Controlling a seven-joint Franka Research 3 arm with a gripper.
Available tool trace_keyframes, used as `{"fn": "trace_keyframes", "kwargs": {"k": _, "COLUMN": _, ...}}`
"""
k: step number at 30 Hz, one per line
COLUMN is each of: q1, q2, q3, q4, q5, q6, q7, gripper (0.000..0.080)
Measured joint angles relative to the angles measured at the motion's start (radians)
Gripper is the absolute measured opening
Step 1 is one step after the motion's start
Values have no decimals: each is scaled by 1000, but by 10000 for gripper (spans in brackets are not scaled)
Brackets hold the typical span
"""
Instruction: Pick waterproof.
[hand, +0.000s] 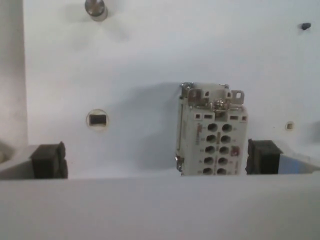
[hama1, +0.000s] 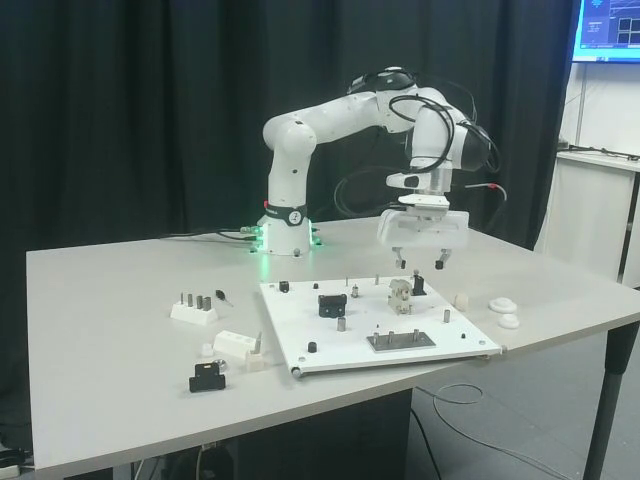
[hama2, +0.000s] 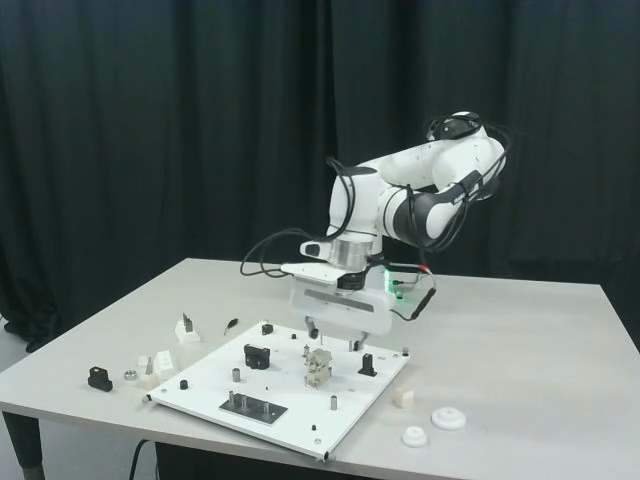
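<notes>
Two black fingers (hand: 49, 161) of mine stand spread wide apart, one on each side of the wrist view, and nothing is pinched between them. My gripper (hama1: 420, 264) hangs above the white board (hama1: 300, 340) without touching anything on it. The connector (hand: 212, 132), the white block with two columns of round holes and metal clips at its top, stands upright on the board below me; in the wrist view it sits close to one of my fingers and well apart from the other, so I am not centred over it. In the first room view the connector (hama1: 400, 296) stands near the middle of the board, and from it a black block (hama1: 332, 304) lies at about nine o'clock, a grey metal plate (hama1: 401, 340) at about six o'clock, and a small black upright piece (hama1: 418, 287) just beside it at about two o'clock. The wrist view also shows a round metal peg (hand: 95, 8) and a small dark slot (hand: 98, 119) in the board. Off the board, on the grey table (hama1: 100, 300), I see a white holder with pegs (hama1: 194, 309), a black clip (hama1: 207, 379), and two white round parts (hama1: 504, 310) at the board's far side. In the second room view my gripper (hama2: 334, 337) hovers over the connector (hama2: 319, 367).
</notes>
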Motion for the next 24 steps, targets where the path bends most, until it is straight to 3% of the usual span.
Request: {"fn": "trace_keyframes", "kwargs": {"k": 24, "q1": -18, "q2": 0, "q3": 0, "q4": 4, "q5": 0, "q6": -4, "q7": -26, "gripper": 800}}
